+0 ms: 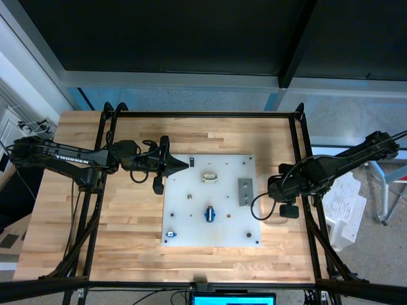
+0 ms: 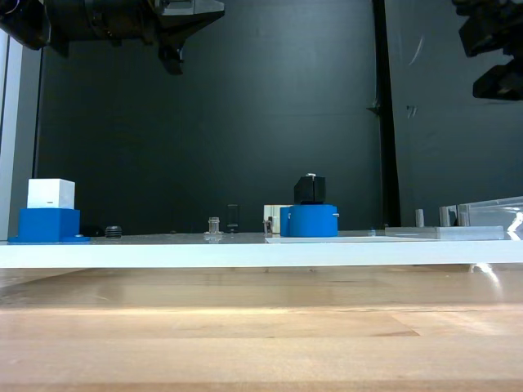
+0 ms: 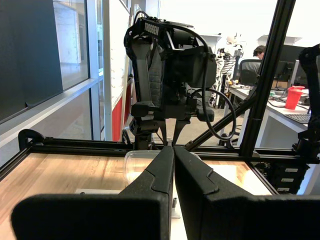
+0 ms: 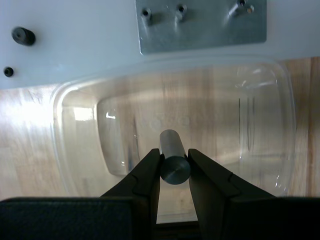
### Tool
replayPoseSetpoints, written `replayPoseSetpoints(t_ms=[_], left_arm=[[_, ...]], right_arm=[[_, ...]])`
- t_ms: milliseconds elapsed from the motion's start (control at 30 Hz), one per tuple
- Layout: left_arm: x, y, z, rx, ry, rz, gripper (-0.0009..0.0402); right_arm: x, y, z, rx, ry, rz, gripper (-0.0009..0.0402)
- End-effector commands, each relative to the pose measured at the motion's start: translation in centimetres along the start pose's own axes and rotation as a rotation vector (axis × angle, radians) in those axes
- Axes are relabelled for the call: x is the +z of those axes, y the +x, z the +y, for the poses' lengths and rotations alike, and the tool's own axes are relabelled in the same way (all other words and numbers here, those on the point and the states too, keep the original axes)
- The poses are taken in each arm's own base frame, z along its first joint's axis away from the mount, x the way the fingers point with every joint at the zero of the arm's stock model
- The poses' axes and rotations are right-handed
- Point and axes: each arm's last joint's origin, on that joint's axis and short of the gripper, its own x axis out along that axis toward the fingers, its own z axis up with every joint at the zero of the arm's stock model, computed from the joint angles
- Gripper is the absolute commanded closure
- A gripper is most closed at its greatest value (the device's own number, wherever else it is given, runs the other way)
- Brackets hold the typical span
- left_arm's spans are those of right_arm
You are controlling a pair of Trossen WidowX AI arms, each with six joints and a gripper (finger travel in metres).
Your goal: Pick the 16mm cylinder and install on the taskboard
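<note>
A short silvery-grey metal peg, the 16mm cylinder [image 4: 174, 161], sits between the fingers of my right gripper [image 4: 174, 153], which is shut on it above the clear tray [image 4: 80, 125]. From above, the right gripper [image 1: 280, 194] hangs just off the right edge of the white taskboard [image 1: 191, 216]. The grey metal block [image 4: 200, 22] lies just beyond the tray. My left gripper [image 1: 180, 164] hovers at the board's far left corner. Its fingers [image 3: 162, 165] are pressed together with nothing between them.
On the board stand a blue fitting [image 1: 209, 214], a grey block [image 1: 245, 190] and a white connector [image 1: 208, 177]. The clear tray [image 1: 270, 219] lies on the wooden table at the board's right edge. Black frame rails [image 1: 299, 165] border the table.
</note>
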Motion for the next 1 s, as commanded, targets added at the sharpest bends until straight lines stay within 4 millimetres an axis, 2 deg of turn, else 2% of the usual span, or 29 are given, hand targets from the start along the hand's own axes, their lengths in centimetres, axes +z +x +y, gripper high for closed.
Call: replayPoseSetpoints(t_ms=[33, 1000], left_arm=[[0.0, 0.0, 0.0, 0.000, 0.000, 0.000, 0.0393], [0.0, 0.0, 0.0, 0.000, 0.000, 0.000, 0.0393]], right_arm=[[0.8, -0.1, 0.4, -0.004, -0.003, 0.005, 0.0385], [9.3, 2.3, 5.0, -0.030, -0.010, 0.031, 0.0385]])
